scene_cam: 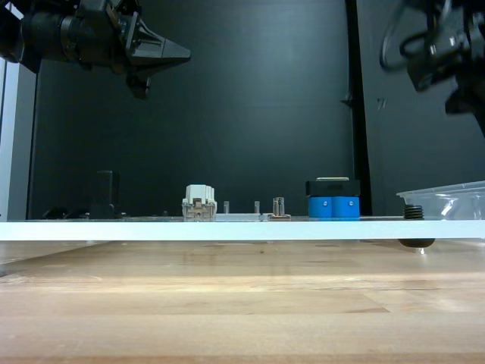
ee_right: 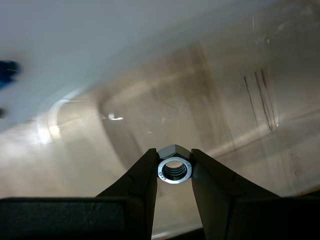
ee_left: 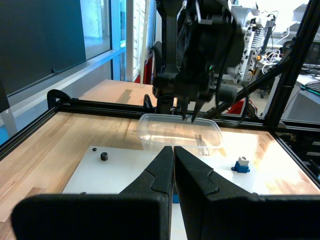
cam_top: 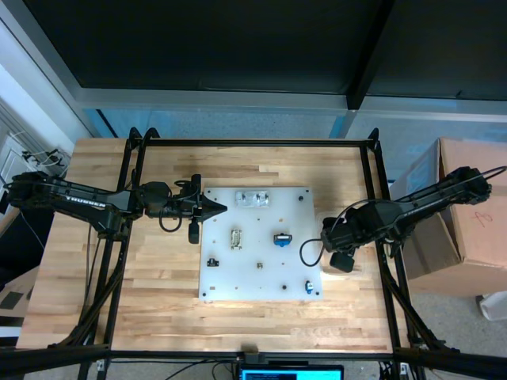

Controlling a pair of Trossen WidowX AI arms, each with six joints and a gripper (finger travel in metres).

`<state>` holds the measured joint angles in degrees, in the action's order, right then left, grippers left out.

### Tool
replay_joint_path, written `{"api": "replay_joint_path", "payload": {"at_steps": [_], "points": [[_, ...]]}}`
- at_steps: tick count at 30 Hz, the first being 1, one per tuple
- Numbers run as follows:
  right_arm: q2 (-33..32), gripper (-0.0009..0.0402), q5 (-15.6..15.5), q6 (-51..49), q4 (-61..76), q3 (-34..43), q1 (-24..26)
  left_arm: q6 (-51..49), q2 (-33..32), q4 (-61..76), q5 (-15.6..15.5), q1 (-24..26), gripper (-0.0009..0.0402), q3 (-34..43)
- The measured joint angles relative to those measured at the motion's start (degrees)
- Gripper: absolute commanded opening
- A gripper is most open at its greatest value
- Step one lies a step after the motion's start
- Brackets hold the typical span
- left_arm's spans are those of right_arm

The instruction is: Unfasten the M12 nut and place it in the container

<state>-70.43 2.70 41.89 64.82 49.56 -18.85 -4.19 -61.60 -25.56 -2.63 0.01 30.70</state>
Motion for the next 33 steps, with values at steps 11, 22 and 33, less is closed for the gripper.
{"api": "replay_joint_path", "payload": {"at_steps": [11, 22, 33], "points": [[-0.55, 0.0059, 0.83, 1.05, -14.51, -11.76, 0.13, -0.02, 0.00, 0.00, 0.00, 0.00, 0.0000, 0.00], [-0.55, 0.0267, 0.70, 1.77, -14.75, -12.11, 0.22, 0.00, 0.00, 0.00, 0.02, 0.00, 0.0000, 0.00], [0.44, 0.0319, 0.74, 2.38, -12.11, -9.66, 0.24, 0.00, 0.00, -0.02, 0.00, 0.00, 0.0000, 0.00]]}}
